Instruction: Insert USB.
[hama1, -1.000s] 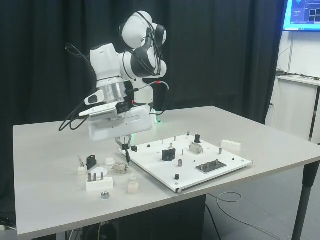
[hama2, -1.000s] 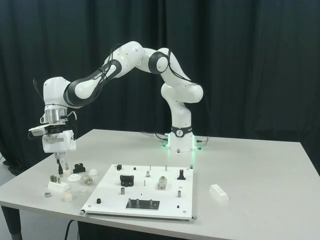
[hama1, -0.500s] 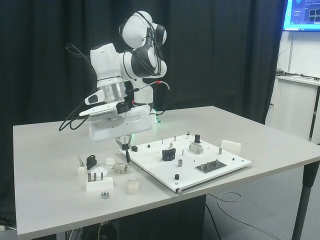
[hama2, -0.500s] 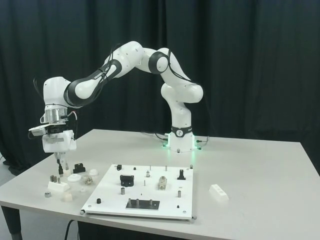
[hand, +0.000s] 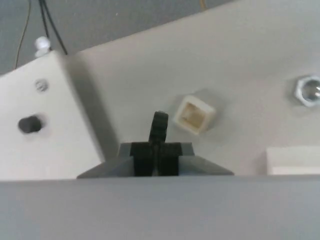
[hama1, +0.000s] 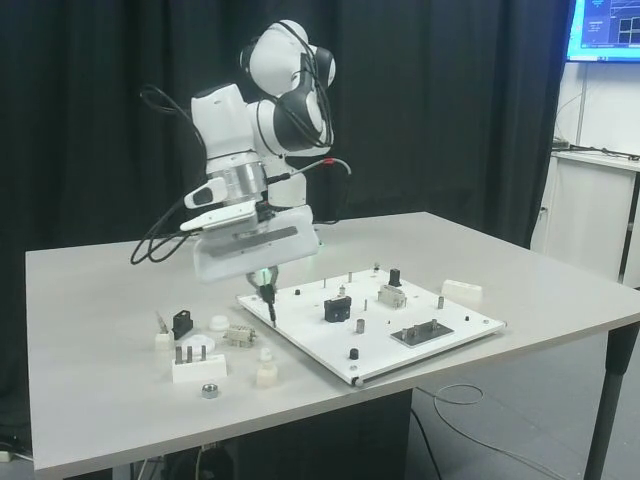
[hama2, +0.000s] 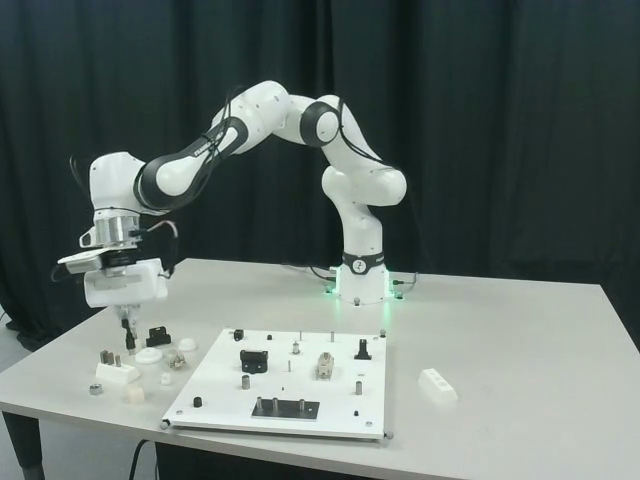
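USB plug (hand: 159, 131), one, is clamped in the single pincer (hand: 156, 159).

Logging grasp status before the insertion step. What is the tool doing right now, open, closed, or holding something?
Tool: closed on a small black part, lifted above the grey table; likely the USB plug, though its type cannot be confirmed.

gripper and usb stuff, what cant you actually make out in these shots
- Whether the gripper fingers are open or shut: too small in both room views, and the wrist view shows only a dark piece past the camera housing.
- What that dark piece is: too blurred to name.
- Which part on the white board is the USB socket: parts too small.
- The white block in the wrist view: cut off by the picture edge and housing.
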